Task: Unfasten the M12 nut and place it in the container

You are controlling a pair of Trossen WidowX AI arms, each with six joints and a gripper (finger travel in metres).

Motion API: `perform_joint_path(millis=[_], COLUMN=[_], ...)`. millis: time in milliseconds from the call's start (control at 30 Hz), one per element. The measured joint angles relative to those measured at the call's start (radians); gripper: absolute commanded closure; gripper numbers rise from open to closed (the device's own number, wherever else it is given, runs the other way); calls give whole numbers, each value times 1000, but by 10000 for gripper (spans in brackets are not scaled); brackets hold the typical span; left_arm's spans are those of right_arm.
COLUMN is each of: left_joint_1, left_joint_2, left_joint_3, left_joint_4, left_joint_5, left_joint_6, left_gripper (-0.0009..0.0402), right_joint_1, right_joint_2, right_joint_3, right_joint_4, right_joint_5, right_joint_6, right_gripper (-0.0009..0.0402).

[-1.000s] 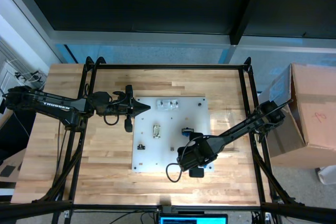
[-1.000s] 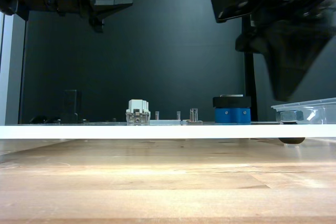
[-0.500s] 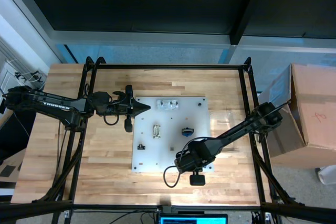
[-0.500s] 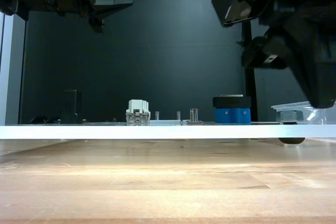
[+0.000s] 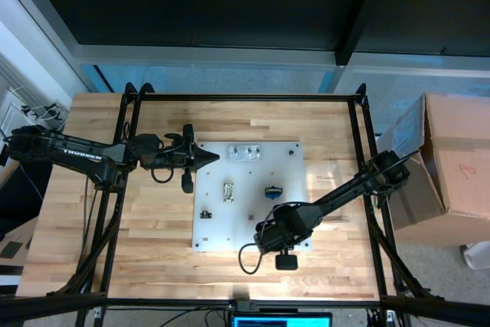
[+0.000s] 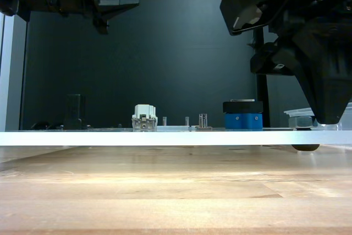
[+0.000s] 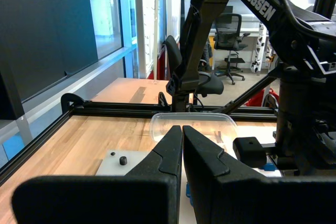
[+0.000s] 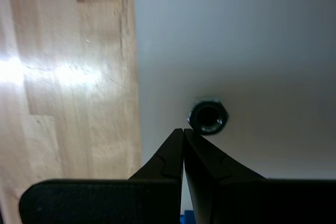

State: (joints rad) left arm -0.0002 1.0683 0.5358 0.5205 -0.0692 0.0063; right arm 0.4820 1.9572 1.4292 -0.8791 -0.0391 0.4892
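The nut [image 8: 208, 117] sits on its stud, so unfastening and placing seem undone: the right end effector [image 8: 183, 129] is closed and empty beside it, and the left end effector [image 7: 182, 127] is closed and empty over the board's [image 5: 245, 175] left edge.

High view: down on the white square task board [image 5: 253, 178] from above its near edge. Low: level at that edge. My right wrist camera looks straight down, close; left wrist across it.
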Motion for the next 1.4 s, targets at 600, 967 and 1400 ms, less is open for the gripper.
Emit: perform_joint_path(millis=[600, 967, 1400], left_joint_1=[0, 0, 0], left_joint_2=[0, 0, 0], left_joint_3=[0, 0, 0], left_joint_4=[0, 0, 0], left_joint_5=[0, 0, 0], left_joint_6=[0, 0, 0], left_gripper=[393, 393, 393], right_joint_1=[-5, -2, 0], right_joint_2=[-50, -71, 2], right_joint_3=[0, 0, 0], right_joint_4=[-101, -58, 31], right_joint_5=[317, -79, -86], right_joint_6=[54, 58, 23], right_gripper=[393, 393, 393])
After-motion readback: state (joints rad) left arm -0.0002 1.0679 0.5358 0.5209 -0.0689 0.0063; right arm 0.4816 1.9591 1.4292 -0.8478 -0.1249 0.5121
